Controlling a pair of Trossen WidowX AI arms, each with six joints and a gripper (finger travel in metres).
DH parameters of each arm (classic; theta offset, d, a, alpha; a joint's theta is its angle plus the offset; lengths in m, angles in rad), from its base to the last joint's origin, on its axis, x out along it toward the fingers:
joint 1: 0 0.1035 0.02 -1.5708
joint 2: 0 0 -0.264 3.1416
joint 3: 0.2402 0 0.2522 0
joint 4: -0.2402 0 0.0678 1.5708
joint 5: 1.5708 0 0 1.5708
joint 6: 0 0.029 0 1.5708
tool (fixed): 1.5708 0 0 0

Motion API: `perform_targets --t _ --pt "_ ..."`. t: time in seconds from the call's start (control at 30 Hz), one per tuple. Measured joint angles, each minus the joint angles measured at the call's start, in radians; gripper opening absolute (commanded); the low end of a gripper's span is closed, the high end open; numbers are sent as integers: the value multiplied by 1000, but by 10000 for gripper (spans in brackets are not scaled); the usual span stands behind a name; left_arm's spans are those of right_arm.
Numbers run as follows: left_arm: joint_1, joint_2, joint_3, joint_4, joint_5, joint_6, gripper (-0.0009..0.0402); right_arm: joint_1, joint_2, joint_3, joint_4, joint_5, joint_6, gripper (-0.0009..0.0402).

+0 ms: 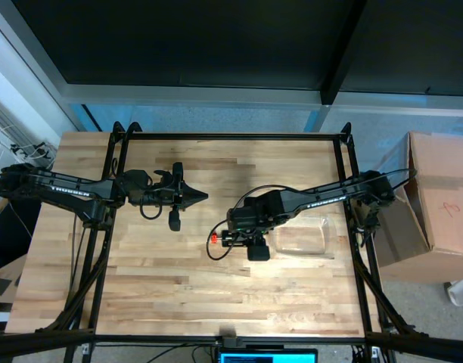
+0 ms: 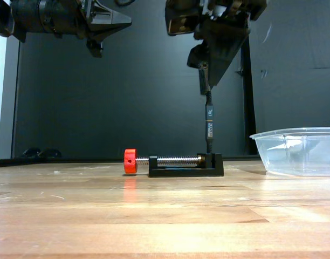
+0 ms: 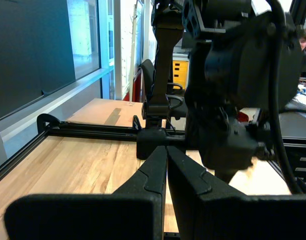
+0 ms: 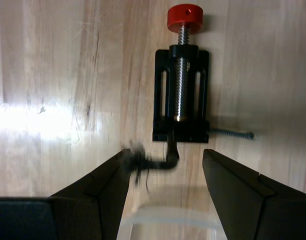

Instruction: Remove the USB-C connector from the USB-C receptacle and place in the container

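Black USB-C connector (image 2: pixel 209 127), upright in the black clamp receptacle (image 2: pixel 215 164), seems light and stiff: pinch its body. Right gripper (image 4: pixel 166 157) gapes empty above it; left gripper (image 1: pixel 200 197) is closed and empty, at nine o'clock.

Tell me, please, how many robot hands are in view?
2. The left hand hangs shut above the table, left side; the right hand is open directly over the plug, which stands upright in its socket.

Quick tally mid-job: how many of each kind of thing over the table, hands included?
Hands: 2 (left hand shut, high over the table's left; right hand open, over the USB-C connector)
USB-C connector: 1, upright in its seat
Vise: 1
Container: 1
Total: 5
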Motion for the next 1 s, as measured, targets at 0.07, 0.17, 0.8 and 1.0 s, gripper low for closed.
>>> perform_targets --t 0.07,0.17,0.8,1.0 --pt "0 0 0 0 0 0 0 1 22 0 13 -1 0 199" --pt "0 0 0 0 0 0 0 1 55 0 20 -2 4 199" --pt "0 0 0 0 0 0 0 3 100 -1 83 20 15 33" --pt "0 0 0 0 0 0 0 3 100 -1 82 20 12 4"
